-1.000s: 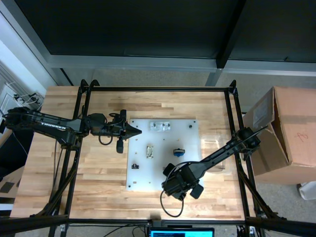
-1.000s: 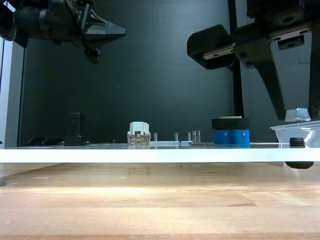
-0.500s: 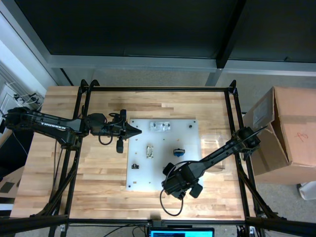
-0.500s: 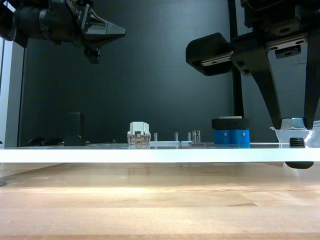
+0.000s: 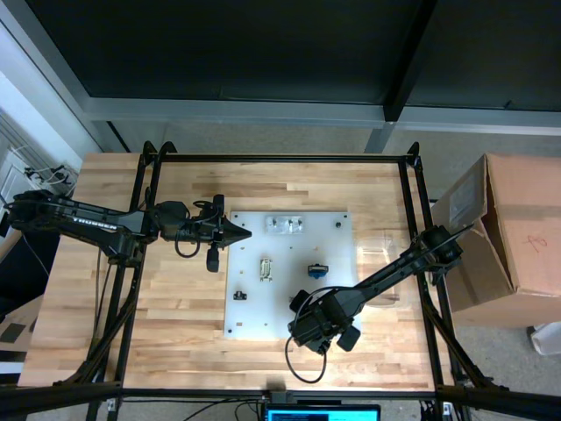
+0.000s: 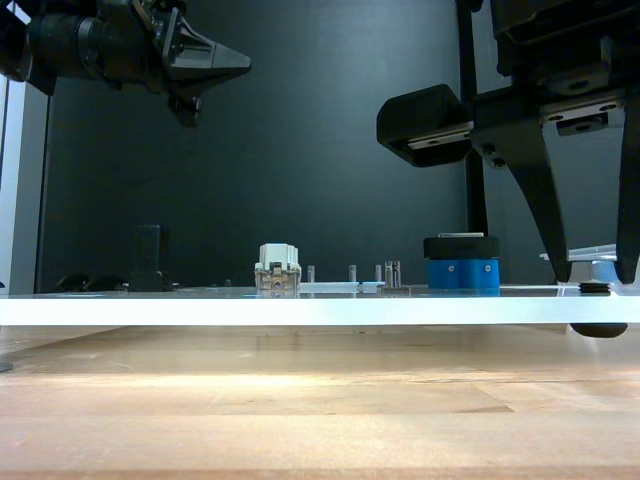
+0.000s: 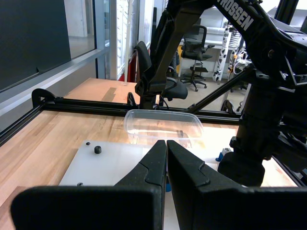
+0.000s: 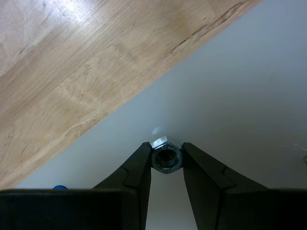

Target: Pick the M12 nut and place it on its threads and fasten

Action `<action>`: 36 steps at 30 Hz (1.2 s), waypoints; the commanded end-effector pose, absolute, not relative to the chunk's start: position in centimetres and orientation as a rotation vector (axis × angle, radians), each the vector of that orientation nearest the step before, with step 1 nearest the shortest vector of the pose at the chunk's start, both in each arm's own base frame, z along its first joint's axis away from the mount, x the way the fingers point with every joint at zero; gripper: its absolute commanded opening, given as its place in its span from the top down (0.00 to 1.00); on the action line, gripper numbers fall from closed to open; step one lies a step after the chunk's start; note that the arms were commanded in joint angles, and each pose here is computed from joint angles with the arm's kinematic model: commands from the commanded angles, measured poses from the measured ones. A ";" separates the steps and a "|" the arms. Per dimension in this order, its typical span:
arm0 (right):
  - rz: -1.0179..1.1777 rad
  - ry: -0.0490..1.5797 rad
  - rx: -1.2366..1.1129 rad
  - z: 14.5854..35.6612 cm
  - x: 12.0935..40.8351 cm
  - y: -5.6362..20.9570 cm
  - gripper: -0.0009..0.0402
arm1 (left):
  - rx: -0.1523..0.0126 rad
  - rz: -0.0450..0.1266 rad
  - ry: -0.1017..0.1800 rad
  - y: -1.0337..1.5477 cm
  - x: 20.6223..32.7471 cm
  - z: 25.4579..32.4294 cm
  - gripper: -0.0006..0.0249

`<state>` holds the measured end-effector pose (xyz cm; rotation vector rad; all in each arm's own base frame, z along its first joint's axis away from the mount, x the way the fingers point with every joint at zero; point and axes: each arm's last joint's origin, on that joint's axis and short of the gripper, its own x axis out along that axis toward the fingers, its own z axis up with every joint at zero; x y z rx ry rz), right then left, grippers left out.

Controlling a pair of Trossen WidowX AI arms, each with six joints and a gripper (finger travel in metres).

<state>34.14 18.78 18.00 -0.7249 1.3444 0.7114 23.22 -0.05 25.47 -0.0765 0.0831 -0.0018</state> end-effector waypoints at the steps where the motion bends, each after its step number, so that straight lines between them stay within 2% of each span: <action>1: 0.710 1.345 -0.722 17.8 34.1 18.8 0.98 | -0.077 -0.001 0.083 -0.04 23.2 25.47 0.98; 16: 0.648 1.365 -0.652 17.7 34.1 18.7 0.98 | -0.077 -0.002 0.084 -0.05 23.2 25.46 0.98; 36: 0.086 1.476 -0.027 17.6 34.1 18.7 0.98 | -0.076 -0.002 0.084 -0.04 23.2 25.46 0.98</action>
